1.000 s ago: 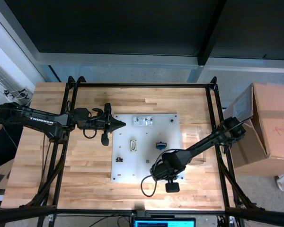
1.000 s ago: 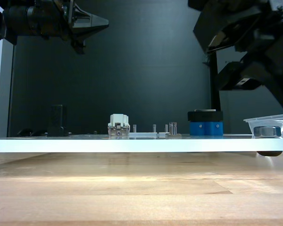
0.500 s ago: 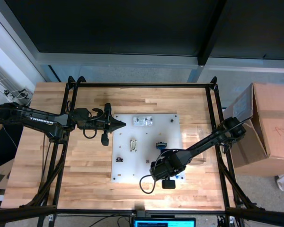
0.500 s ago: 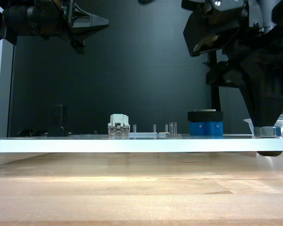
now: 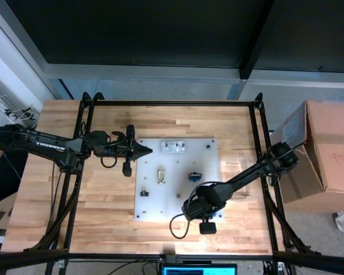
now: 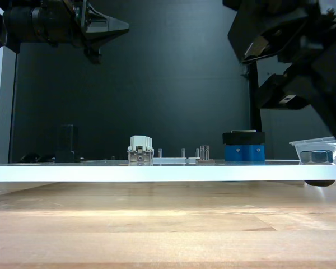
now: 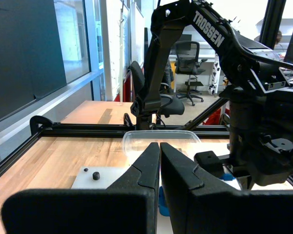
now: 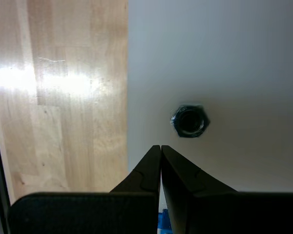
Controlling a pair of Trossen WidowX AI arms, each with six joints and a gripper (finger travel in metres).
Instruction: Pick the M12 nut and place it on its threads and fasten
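The white board (image 5: 152, 200) lies flat mid-bench, a smooth rectangle with straight edges, and bare striped wood of the bench (image 5: 103, 217) runs round it on every side. One silver hex nut (image 8: 189, 121) sits by the board's near right edge, low against the surface. Its bore is filled dark, so it is on its stud and lies free of both claws. Plain white board surrounds it on all sides, and the board's straight edge and glossy wood lie a little way off.

The right claw (image 8: 160, 146) hangs above the board just beside the nut. Its two black tapered fingers are pressed together on nothing, and their tips are apart from the nut. The left claw (image 5: 147, 150) is at the board's left edge, high above it in the low view, well apart from the nut. Its two fingers (image 7: 146, 165) are also clenched flat together and empty.

Also on the board are one round block (image 6: 243, 147), black over blue, and one pale boxy connector (image 6: 141, 151). One clear plastic tray (image 6: 319, 143) shows behind the nut.
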